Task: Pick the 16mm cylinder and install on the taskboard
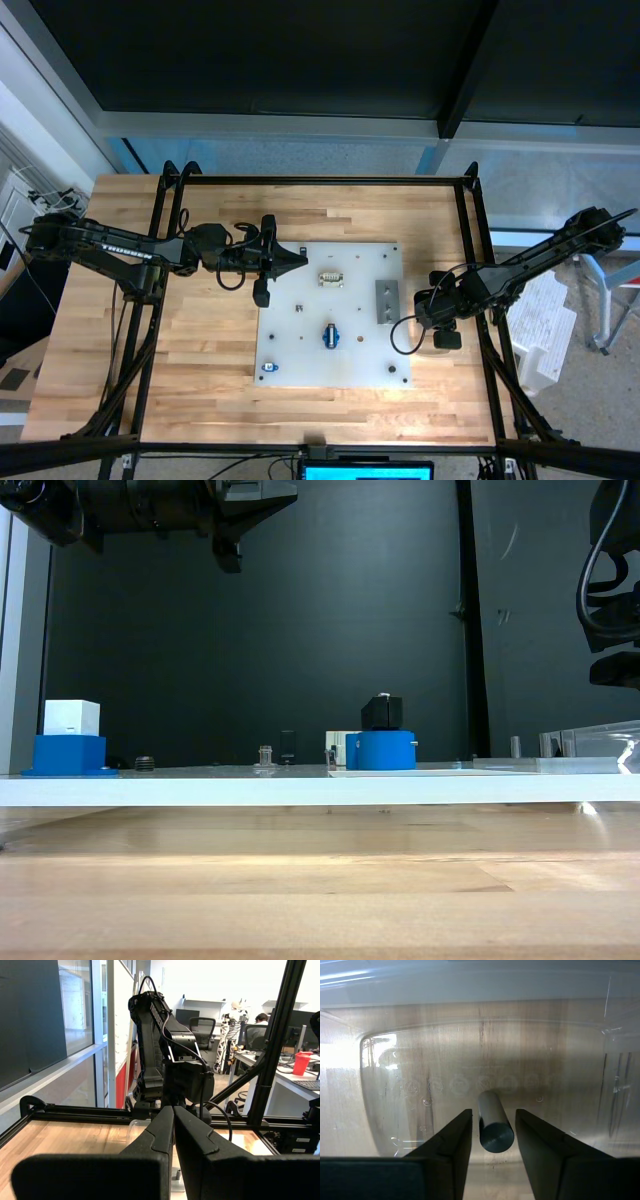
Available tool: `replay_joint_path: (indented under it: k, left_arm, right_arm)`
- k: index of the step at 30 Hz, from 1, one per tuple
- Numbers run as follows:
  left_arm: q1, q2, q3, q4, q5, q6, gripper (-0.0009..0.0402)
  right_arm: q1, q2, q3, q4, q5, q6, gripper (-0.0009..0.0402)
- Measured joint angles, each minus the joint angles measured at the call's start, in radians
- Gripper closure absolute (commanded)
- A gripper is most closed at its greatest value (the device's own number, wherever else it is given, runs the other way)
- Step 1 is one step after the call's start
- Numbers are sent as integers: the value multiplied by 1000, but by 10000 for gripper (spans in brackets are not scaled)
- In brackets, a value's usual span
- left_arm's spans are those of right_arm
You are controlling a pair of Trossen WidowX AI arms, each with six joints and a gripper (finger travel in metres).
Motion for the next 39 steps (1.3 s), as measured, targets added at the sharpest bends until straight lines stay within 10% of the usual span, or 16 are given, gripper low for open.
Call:
replay_joint_path:
  k: [12,39]
  left_arm:
    - [0,0,0,0,0,0,393]
    - [0,0,0,0,0,0,393]
  right_arm:
    - [0,0,0,3,0,11,396]
    - [0,-30,286,-284,0,16,381]
